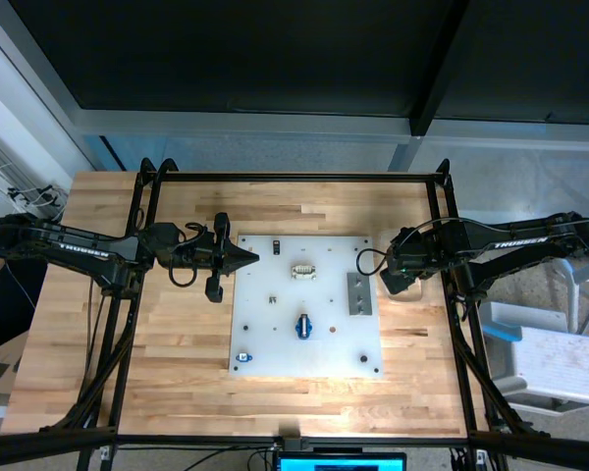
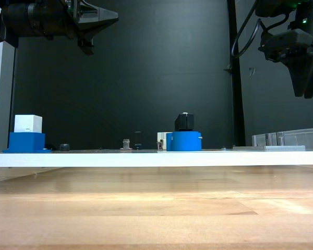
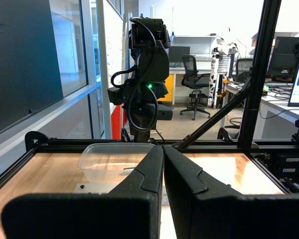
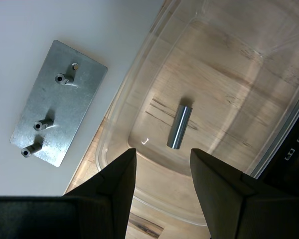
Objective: Pick the 16mm cylinder and place it in the container
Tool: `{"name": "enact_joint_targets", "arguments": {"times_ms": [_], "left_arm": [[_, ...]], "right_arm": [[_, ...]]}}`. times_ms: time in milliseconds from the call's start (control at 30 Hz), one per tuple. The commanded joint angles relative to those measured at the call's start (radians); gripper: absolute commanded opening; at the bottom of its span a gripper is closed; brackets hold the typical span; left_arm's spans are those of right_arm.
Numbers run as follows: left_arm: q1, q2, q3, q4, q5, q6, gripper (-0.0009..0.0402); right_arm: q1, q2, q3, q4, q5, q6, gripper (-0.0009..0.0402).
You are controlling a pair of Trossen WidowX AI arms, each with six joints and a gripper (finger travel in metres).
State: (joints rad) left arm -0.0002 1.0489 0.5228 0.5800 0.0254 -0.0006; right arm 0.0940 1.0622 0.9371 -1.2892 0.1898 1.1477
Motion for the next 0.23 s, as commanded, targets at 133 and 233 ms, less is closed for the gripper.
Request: {"name": "enact_joint_targets", "arguments": {"times_ms": [133, 233], "left_arm": [[0.000, 0.000, 0.000, 0.000, 0.000, 0.000, 0.0000], [0.000, 0.000, 0.000, 0.000, 0.000, 0.000, 0.0000]], "right_arm": [[0.000, 0.000, 0.000, 0.000, 0.000, -0.003, 0.0149], [0.000, 0.000, 0.000, 0.000, 0.000, -0.003, 0.0149]]}}
